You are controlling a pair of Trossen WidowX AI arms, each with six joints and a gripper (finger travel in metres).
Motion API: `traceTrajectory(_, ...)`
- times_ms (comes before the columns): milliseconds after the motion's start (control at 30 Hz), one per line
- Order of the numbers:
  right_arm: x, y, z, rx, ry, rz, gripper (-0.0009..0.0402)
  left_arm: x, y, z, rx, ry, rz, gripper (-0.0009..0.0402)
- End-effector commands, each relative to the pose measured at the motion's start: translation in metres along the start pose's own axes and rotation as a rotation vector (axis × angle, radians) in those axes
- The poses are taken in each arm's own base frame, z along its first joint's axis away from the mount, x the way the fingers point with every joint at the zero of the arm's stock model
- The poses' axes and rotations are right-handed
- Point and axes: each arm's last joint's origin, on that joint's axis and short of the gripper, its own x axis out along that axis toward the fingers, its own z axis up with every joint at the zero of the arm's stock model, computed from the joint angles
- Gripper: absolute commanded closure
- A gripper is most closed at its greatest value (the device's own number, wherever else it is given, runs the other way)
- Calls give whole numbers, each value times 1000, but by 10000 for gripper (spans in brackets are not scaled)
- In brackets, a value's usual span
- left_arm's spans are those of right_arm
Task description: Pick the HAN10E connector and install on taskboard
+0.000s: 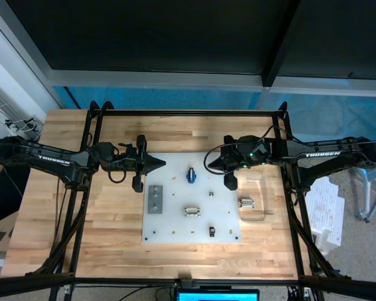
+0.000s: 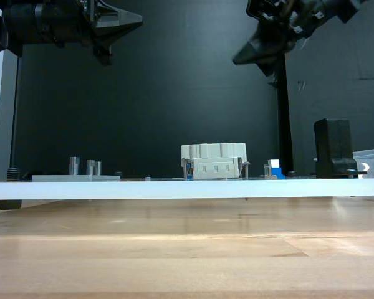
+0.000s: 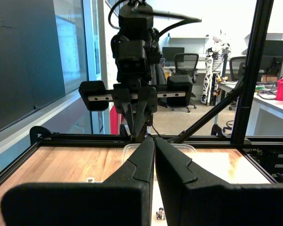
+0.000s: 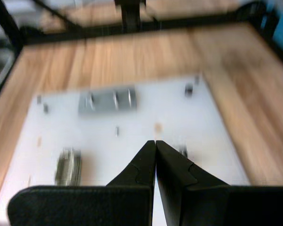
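The HAN10E connector (image 1: 245, 202) lies inside the clear plastic tray (image 1: 264, 188), just off the right edge of the taskboard (image 1: 175, 231) and about midway between the far and near edges of the bench (image 1: 81, 213). Its long axis appears to run roughly parallel to the bench's near edge. The exact angle is hard to read, so treat it as approximate.

The right end effector (image 4: 155, 142) hangs high over the far right part of the taskboard, with its fingers pressed together and holding nothing. It points inward, toward the left edge of the bench. The connector therefore lies behind and below its tips, toward the near and right edges of the bench.

The left end effector (image 3: 154, 138) hangs over the far left corner of the taskboard. Its fingers are also pressed together and empty. The full width of the taskboard separates it from the tray.

Assign the pick to the right arm, which is clearly nearer. Expect to swing the tips back toward the tray, spread the fingers and align them across the short sides of the connector before descending.

Do not confuse the target with the beige flanged insert (image 1: 191, 212) on the taskboard.
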Motion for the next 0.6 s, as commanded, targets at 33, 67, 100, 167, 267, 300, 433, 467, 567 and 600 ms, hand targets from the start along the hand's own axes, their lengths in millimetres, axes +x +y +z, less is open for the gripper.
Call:
traceTrajectory(33,-11,5,1,-9,130,3,393,0,0,0,0,0,0,392)
traceTrajectory(67,-15,6,2,-9,166,4,393,0,0,0,0,0,0,392)
traceTrajectory(100,-19,8,3,-9,198,7,393,0,0,0,0,0,0,392)
traceTrajectory(167,-28,10,4,-7,258,7,393,0,0,0,0,0,0,392)
traceTrajectory(267,-38,13,6,18,329,2,393,0,0,0,0,0,0,392)
traceTrajectory(300,-41,14,6,21,352,2,393,0,0,0,0,0,0,392)
traceTrajectory(433,-51,20,5,25,434,5,393,0,0,0,0,0,0,392)
traceTrajectory(467,-53,22,5,28,449,6,393,0,0,0,0,0,0,392)
traceTrajectory(567,-59,27,3,30,493,9,393,0,0,0,0,0,0,392)
traceTrajectory(600,-61,29,3,34,508,4,393,0,0,0,0,0,0,392)
